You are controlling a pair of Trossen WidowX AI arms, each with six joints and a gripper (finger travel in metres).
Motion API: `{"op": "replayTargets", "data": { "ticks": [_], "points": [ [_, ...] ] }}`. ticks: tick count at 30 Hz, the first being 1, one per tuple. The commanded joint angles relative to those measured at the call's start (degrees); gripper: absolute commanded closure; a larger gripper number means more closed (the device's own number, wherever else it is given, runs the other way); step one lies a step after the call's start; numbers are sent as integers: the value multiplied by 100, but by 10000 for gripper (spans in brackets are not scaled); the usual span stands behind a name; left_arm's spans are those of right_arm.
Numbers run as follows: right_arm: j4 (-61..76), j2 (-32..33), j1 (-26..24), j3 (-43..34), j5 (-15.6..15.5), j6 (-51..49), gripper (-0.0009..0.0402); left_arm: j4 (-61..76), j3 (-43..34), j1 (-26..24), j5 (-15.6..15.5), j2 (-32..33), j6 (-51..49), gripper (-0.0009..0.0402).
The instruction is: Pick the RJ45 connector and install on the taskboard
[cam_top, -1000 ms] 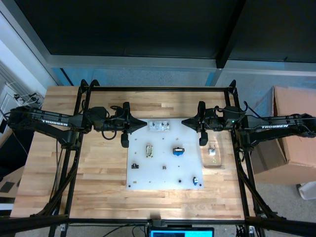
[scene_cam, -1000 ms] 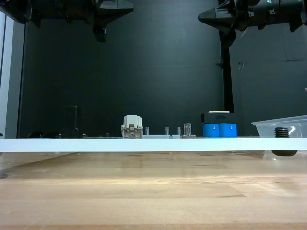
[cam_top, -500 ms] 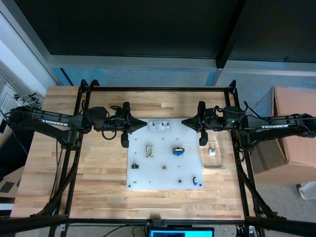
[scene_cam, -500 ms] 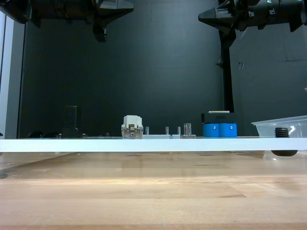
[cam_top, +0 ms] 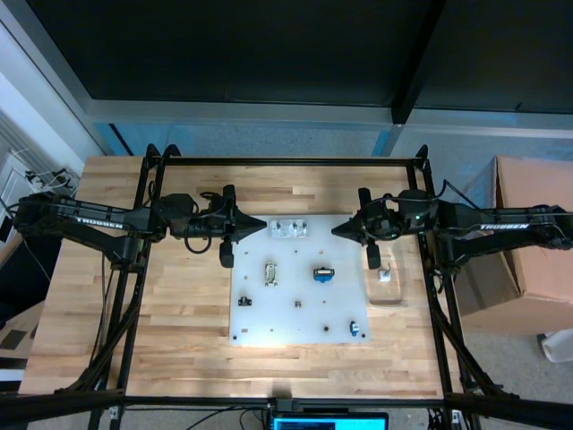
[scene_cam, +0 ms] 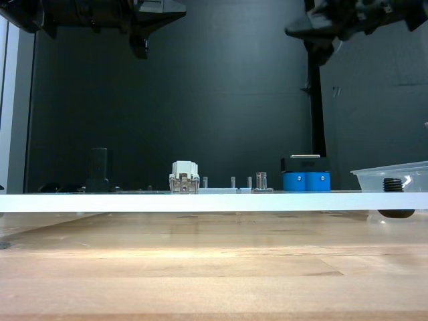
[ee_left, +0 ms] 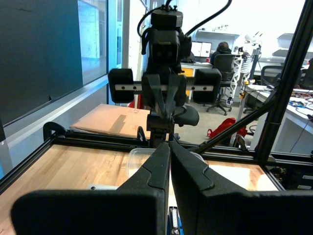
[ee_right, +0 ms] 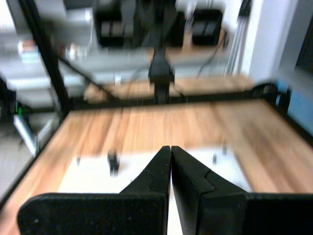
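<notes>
A small pale part, apparently the RJ45 connector [cam_top: 385,275], lies free in a clear tray [cam_top: 395,296] just right of the white taskboard [cam_top: 295,309]. My right gripper [cam_top: 337,230] hovers high over the board's far right corner, left of the tray, its fingers shut on nothing in the right wrist view [ee_right: 170,148]. My left gripper [cam_top: 263,224] hangs above the board's far left corner, also shut and empty [ee_left: 169,145]. In the low view both grippers stay well above the board, left [scene_cam: 160,10] and right [scene_cam: 294,30].
The board carries a grey connector block [cam_top: 269,273], a blue-and-black block [cam_top: 322,273], a silver fitting [cam_top: 288,229] and a small blue piece [cam_top: 355,329]. A black frame [cam_top: 286,162] rings the table. A cardboard box [cam_top: 528,233] stands off the right edge.
My right arm has shifted a little toward the tray and the near side, its gripper tip swinging slightly. The left arm and the connector have not moved.
</notes>
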State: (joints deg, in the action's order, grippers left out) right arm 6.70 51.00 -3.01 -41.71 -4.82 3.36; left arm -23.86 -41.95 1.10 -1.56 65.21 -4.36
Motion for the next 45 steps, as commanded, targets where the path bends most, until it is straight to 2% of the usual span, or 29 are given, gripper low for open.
{"op": "replayTargets", "data": {
  "ticks": [1, 6, 11, 15, 18, 21, 28, 38, 45],
  "points": [
    [1349, 0, 4, -402, -35, -96, 393, 0, 0, 0, 2, 2, 2, 392],
    [3355, 15, 17, -909, -76, -275, 392, 0, 0, 2, 0, 2, 2, 392],
    [4848, 15, 39, -1202, 245, -407, 391, 0, 0, 2, 0, 2, 2, 392],
    [5781, 15, 44, -1436, 249, -404, 392, 0, 0, 2, 0, 2, 2, 392],
    [6332, 15, 50, -1528, 402, -385, 393, 0, 0, 2, 0, 2, 2, 393],
    [6791, 15, 55, -1578, 426, -382, 393, 0, 0, 2, 0, 2, 2, 392],
    [7438, 15, 70, -1698, 435, -286, 393, 0, 0, 2, 2, 2, 2, 392],
    [7486, 57, 94, -1672, 503, -208, 393, 0, 0, 2, 0, 2, 2, 392],
    [7482, 212, 151, -1379, 527, -181, 393, 0, 0, 2, 0, 2, 2, 392]
  ]
}}
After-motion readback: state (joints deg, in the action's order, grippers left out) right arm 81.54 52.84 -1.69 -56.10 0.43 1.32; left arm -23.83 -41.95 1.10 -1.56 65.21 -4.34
